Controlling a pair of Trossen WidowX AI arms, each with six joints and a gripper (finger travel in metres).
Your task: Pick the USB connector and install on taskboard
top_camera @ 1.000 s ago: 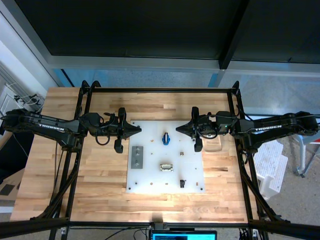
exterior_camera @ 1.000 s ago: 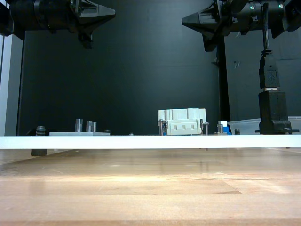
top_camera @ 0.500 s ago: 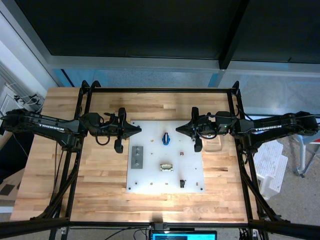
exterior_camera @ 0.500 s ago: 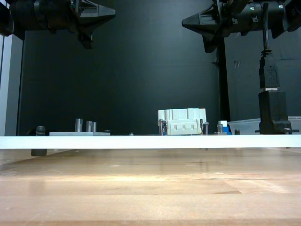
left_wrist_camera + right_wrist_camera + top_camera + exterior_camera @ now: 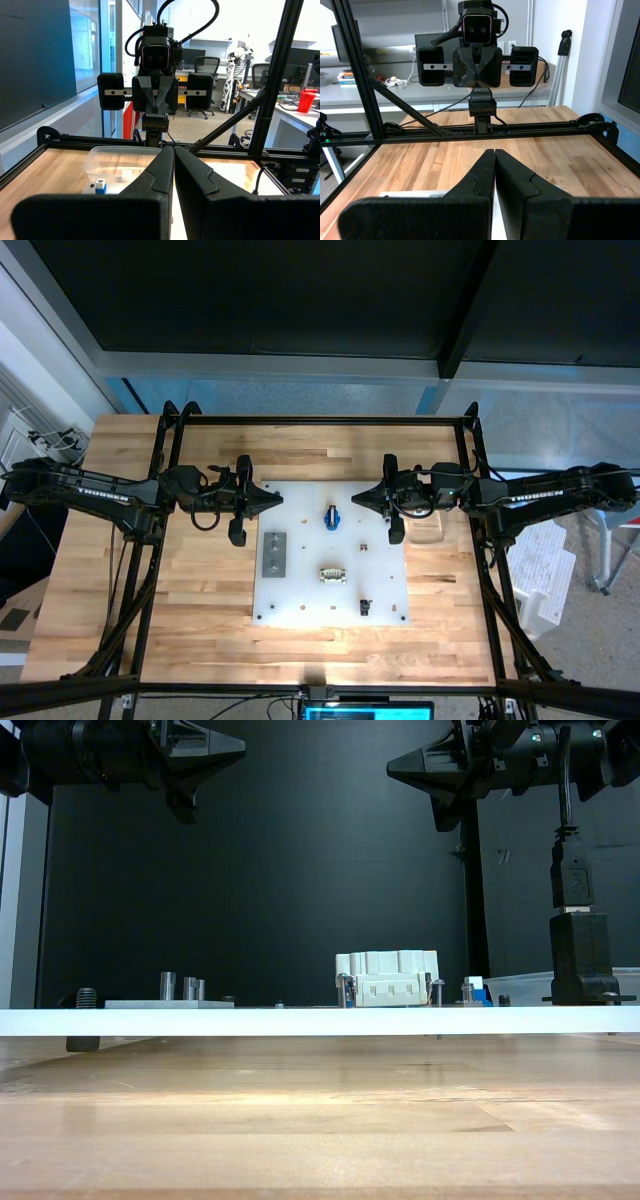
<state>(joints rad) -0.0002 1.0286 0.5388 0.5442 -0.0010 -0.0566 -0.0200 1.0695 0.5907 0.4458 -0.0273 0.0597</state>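
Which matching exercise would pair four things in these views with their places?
1 left gripper
2 right gripper
3 grey block
4 clear tub

A on the taskboard's left part
B shut, raised over the taskboard's far left corner
C on the table, right of the taskboard
D shut, raised right of the blue part

Pairs: 1-B; 2-D; 3-A; 4-C

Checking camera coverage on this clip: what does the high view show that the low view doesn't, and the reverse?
Only the high view gives the flat white square taskboard in plan: blue upright part farthest, silver multi-pin connector mid-board, small black USB connector nearest. Only the low view shows that connector standing upright, and the grippers high above the board. Shared: left gripper and right gripper, both shut, near the board's far edge.
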